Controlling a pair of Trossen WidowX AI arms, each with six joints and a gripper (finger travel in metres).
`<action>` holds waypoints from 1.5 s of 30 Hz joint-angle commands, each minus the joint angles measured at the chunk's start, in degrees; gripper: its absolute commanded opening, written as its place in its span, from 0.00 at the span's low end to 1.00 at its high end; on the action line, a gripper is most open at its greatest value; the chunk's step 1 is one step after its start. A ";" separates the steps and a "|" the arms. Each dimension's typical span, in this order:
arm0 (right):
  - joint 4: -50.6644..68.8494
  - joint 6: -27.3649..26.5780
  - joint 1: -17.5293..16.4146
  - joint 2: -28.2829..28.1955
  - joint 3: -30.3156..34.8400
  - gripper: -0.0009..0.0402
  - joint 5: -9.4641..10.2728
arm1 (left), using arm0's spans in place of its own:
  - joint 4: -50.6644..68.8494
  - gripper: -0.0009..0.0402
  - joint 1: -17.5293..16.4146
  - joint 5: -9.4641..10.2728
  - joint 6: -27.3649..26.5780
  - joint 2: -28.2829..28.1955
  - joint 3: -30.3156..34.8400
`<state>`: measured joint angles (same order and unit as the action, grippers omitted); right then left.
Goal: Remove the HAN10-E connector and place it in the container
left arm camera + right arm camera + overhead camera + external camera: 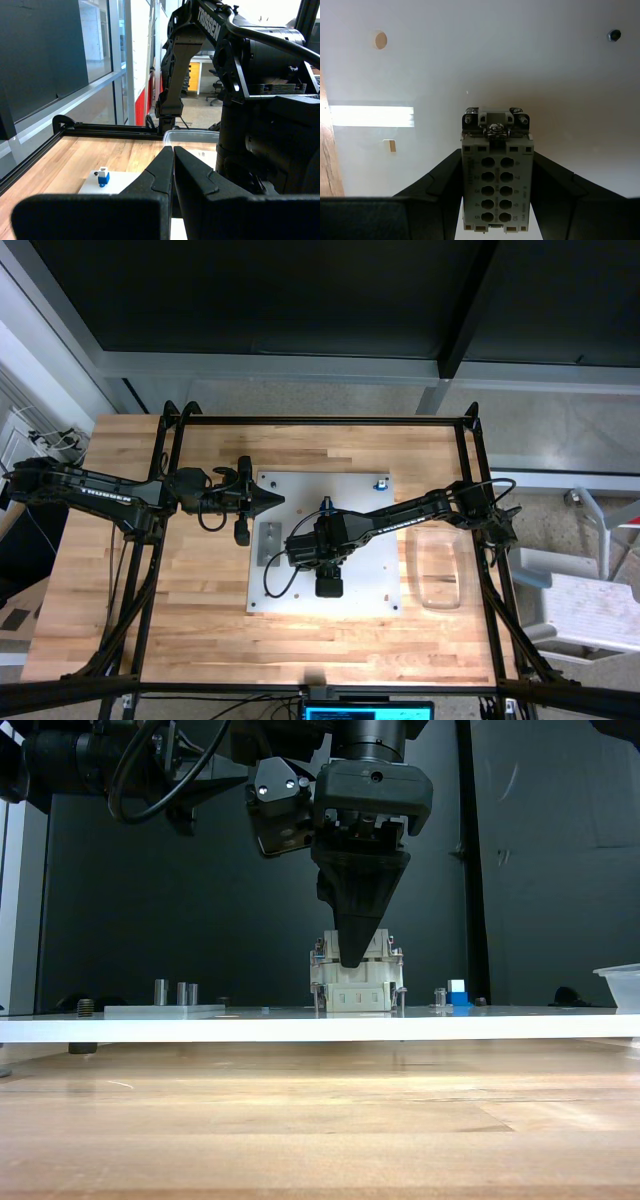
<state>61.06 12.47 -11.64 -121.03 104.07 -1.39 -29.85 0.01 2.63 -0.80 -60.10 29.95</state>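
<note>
The HAN10-E connector [497, 195], a beige block with two rows of pin holes, stands upright on the white board [360, 590]. My right gripper [497, 155] comes down on it from above, its black fingers [442, 182] pressed against both long sides. In the low view the connector [357, 988] still rests on the board under the right gripper [352, 958]. The clear container [439, 570] lies on the table just right of the board. My left gripper [270, 500] hovers shut and empty over the board's far left corner; its fingers [162, 170] meet.
A grey metal block [266, 540] with upright pegs sits at the board's left edge. A small blue knob [381, 483] stands at the board's far right corner. A black frame [320, 421] rims the wooden table.
</note>
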 commanded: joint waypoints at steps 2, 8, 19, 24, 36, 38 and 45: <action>-0.04 -0.39 -0.02 0.87 0.04 0.03 -0.02 | 0.00 0.02 0.00 0.00 0.00 0.00 0.00; 0.17 -0.61 0.00 1.38 0.04 0.03 -0.04 | 0.00 0.02 -0.02 0.00 0.00 0.00 0.00; 0.98 -0.94 -0.20 3.76 0.04 0.03 -0.07 | 0.00 0.02 0.00 0.00 0.00 0.00 0.00; 1.38 -0.85 -0.63 5.40 -0.07 0.03 -0.09 | 0.00 0.02 -0.02 0.00 0.00 0.00 0.00; 2.71 -0.92 -1.25 8.74 -1.55 0.03 -0.37 | 0.00 0.02 0.00 0.00 0.00 0.00 0.00; 2.38 -0.85 -1.33 9.73 -2.89 0.03 -0.59 | 0.00 0.02 -0.02 0.00 0.00 0.00 0.00; 0.68 -0.52 -1.97 13.60 -8.52 0.03 -0.55 | 0.00 0.02 -0.02 0.00 0.00 -0.02 0.00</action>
<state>62.02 11.68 -13.45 -108.09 96.47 -1.93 -29.85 0.01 2.63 -0.82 -60.10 29.93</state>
